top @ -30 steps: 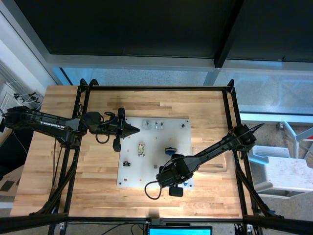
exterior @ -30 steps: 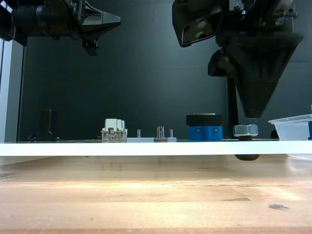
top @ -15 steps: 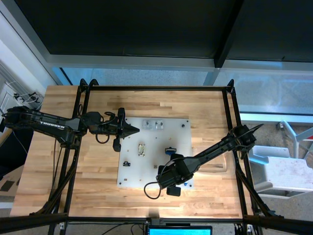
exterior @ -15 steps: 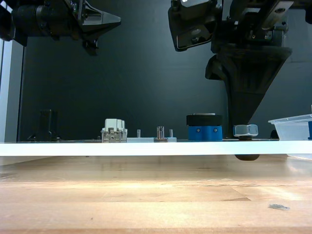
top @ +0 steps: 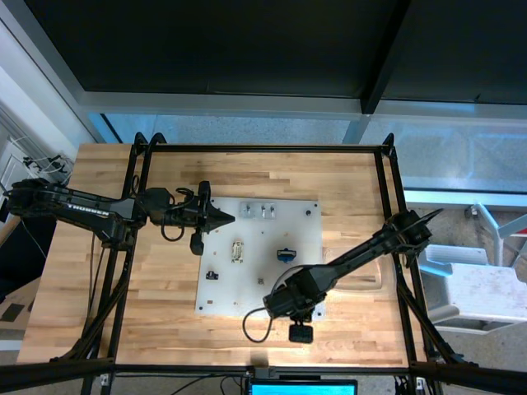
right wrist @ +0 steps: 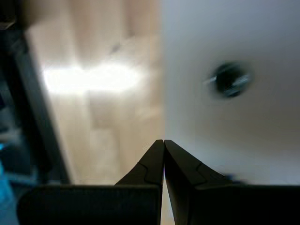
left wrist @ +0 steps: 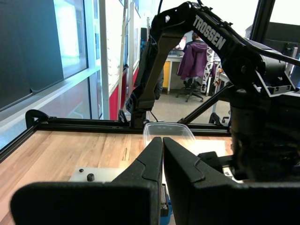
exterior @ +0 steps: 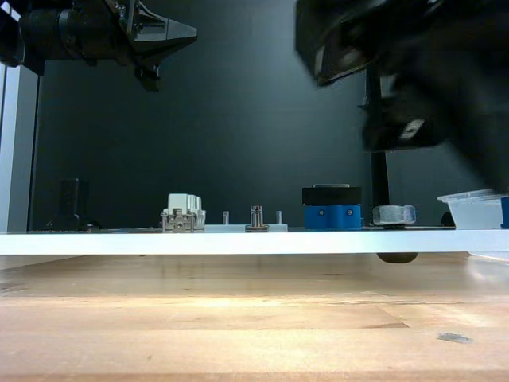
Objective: Pick the M12 fastener and fasten on the M12 threads
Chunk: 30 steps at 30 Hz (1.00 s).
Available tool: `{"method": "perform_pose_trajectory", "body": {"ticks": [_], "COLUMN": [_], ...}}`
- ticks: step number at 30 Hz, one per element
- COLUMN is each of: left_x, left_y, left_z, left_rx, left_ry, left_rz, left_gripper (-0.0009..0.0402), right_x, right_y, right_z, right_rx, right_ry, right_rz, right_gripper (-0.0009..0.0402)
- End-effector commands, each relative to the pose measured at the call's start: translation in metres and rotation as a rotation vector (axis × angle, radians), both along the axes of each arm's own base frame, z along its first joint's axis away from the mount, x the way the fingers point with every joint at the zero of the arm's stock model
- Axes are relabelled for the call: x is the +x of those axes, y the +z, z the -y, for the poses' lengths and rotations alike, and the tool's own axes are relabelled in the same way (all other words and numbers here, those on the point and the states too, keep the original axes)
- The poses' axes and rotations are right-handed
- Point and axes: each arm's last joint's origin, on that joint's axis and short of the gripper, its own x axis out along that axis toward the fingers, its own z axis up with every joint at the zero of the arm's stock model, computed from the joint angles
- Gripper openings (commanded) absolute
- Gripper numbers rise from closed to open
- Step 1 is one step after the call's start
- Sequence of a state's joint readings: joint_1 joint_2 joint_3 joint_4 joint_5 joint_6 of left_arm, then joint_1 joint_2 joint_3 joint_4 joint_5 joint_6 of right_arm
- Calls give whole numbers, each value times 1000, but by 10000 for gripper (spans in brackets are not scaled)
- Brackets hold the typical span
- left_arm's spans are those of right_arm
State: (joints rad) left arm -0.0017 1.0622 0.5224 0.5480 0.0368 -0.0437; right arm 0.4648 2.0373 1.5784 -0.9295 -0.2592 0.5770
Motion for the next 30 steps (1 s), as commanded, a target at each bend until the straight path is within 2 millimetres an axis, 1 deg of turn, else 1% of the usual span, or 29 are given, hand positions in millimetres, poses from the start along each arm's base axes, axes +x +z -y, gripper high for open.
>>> {"method": "perform_pose_trajectory", "body": {"ticks": [1,8,13,19,24,27,30], "left_x": [0,0,0,0,0,0,0], "left_y": [0,0,0,0,0,0,0], "left_z": [0,0,0,0,0,0,0], "left_rx": [0,0,0,0,0,0,0], "left_ry": [0,0,-1,0,0,0,0], "left_rz": [0,0,0,0,0,0,0], "left_gripper": [0,0,0,0,0,0,0], "right_x": [0,1,1,3,5,5,4], "right_y": [1,2,8,3,-5,-5,-3], "right_z": [1,3,7,7,5,4,-1], "right_rx": [-5,-83,-203,-252,-256,-237,-97], "right_ry": [3,-17,-63,-78,-90,-87,-45], "right_rz": [3,46,120,132,117,113,72], "right_gripper": [0,0,0,0,0,0,0]}}
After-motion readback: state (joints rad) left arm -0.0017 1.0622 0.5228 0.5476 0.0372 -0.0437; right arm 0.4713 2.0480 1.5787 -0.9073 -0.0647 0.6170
